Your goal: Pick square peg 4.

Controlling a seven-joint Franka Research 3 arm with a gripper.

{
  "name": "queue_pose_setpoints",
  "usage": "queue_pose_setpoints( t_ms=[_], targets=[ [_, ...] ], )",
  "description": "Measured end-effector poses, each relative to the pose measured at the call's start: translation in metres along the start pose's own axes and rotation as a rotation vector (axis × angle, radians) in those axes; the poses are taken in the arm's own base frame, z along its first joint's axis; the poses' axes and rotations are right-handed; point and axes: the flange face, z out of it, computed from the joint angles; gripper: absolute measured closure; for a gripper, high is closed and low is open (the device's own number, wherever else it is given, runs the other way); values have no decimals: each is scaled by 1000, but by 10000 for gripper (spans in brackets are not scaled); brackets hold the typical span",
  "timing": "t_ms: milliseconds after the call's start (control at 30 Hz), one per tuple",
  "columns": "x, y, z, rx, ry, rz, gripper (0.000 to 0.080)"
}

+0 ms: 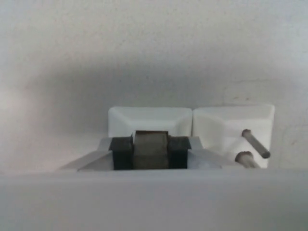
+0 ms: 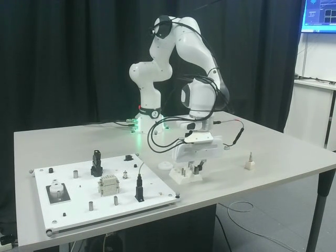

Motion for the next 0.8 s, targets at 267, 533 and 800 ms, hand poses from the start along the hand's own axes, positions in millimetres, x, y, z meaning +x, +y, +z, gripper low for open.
queue_pose_setpoints(
  t_ms=[267, 533, 800],
  targets=[
    [3, 1, -9, 10, 9, 5, 652],
    [4, 0, -24, 22, 5, 6, 652],
    [4, 1, -40, 30, -5, 8, 652]
  ],
)
